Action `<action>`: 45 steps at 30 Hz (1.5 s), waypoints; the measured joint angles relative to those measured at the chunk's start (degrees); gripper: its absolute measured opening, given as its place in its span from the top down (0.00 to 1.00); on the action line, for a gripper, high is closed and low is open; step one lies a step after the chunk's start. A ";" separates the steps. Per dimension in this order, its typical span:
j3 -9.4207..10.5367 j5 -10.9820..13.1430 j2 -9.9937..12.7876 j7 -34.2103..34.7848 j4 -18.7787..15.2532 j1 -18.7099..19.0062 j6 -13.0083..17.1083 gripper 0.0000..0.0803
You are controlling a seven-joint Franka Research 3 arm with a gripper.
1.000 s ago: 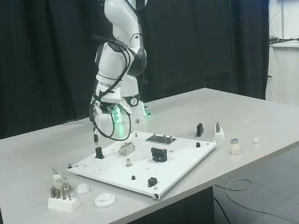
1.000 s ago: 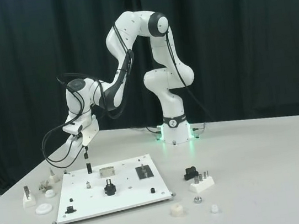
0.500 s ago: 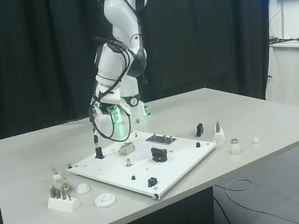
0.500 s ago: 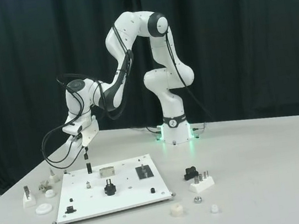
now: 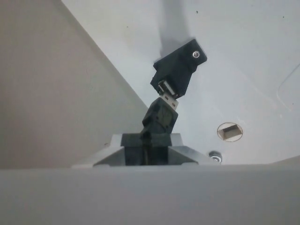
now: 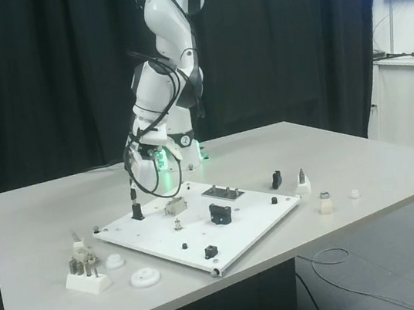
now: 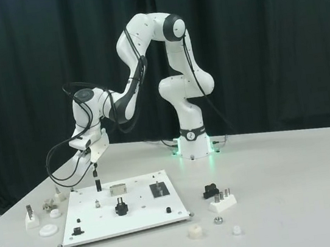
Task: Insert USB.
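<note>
One white arm (image 7: 143,53) stands on one grey table (image 7: 295,173), and one white board (image 7: 138,216) lies on that table. One USB plug (image 5: 161,115) hangs over one black socket block (image 5: 177,70) at the board's corner. Off the board there are two white holder blocks, one (image 7: 31,221) at one end and one (image 7: 223,202) at the other.

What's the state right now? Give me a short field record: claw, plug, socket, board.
claw: shut on the USB plug
USB plug: metal tip just short of the socket, not yet inserted
socket: black block near the board's corner
board: white, flat on the grey table
plug above socket: yes, in both room views
</note>
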 joint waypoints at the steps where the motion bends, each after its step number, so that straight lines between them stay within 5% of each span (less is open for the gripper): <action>1: 0.00 0.02 0.03 0.00 0.00 0.00 0.02 0.96; 45: 0.80 1.09 0.97 1.88 0.80 -1.02 -1.30 0.96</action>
